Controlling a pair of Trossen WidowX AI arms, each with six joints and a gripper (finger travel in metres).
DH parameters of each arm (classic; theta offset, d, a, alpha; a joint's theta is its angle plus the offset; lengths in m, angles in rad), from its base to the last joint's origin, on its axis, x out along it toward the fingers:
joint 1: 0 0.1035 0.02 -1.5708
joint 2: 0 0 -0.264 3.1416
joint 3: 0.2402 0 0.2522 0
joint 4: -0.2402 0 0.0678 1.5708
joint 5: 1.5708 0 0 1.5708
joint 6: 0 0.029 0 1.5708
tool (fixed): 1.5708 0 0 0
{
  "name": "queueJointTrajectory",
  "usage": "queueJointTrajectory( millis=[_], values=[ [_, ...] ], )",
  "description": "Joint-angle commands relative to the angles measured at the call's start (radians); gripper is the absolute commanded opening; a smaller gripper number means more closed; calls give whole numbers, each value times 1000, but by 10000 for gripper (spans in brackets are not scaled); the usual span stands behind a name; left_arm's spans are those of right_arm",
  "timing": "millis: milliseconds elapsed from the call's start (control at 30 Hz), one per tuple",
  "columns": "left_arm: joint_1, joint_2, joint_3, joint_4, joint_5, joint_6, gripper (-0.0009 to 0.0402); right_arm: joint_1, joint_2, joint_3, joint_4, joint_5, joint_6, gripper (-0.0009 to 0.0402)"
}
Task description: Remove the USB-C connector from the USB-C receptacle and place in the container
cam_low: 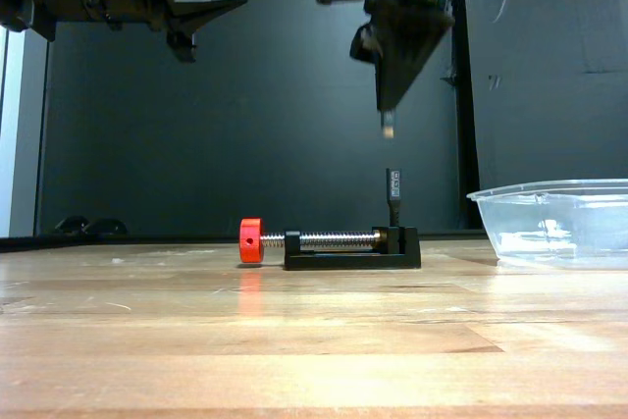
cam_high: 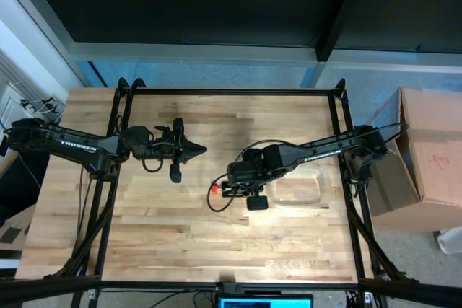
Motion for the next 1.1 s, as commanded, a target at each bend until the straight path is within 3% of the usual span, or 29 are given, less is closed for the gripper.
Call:
queueJointTrajectory(
  millis=[33,233,867,1100],
  values=[
    [0,0,0,0,0,0,0,0,-8,0,-2,0,1,0],
    [0,0,0,0,0,0,0,0,-60,-43,-14,0,29,0],
    [0,0,0,0,0,0,0,79,-504,-536,22,-5,161,0],
    [0,0,0,0,0,0,0,113,-585,-674,22,-10,198,0]
  ],
)
